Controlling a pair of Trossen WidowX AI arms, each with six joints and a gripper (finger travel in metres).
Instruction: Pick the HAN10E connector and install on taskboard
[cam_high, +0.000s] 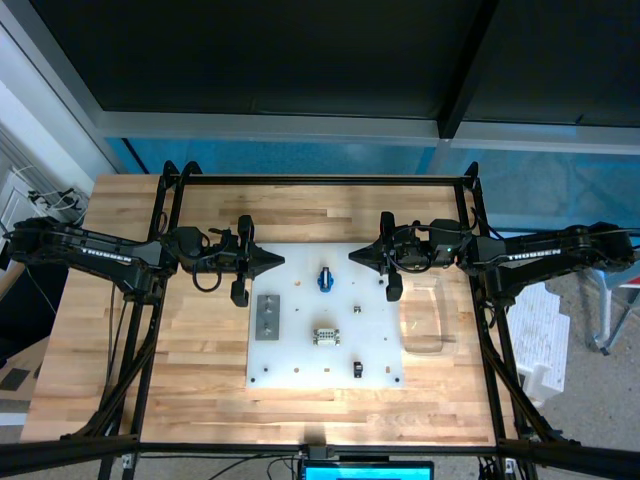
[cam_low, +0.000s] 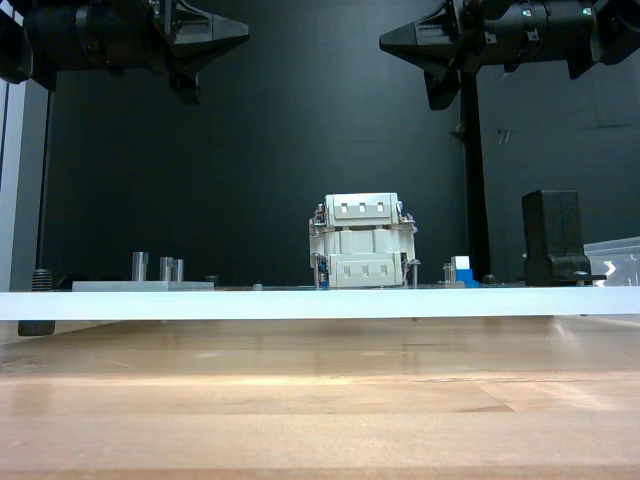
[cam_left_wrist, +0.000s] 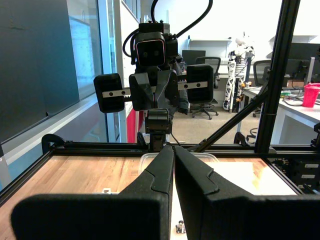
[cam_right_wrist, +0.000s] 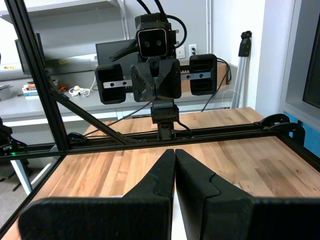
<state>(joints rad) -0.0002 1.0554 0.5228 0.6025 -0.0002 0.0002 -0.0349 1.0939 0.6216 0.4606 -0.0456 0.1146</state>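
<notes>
The connector (cam_high: 323, 338) stands on the taskboard (cam_high: 285, 355), between centre and near edge, apparently already installed; left pincer (cam_high: 279, 261) and right pincer (cam_high: 353, 255) hang closed, empty, above the board's far edge. Nothing seems left.

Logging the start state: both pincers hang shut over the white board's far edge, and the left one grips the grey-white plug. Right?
Not quite. The left pincer is shut on nothing; the high view shows the plug sitting on the board, apart from it. The rest holds: the right pincer is shut too, and both hang over the board's far edge.
</notes>
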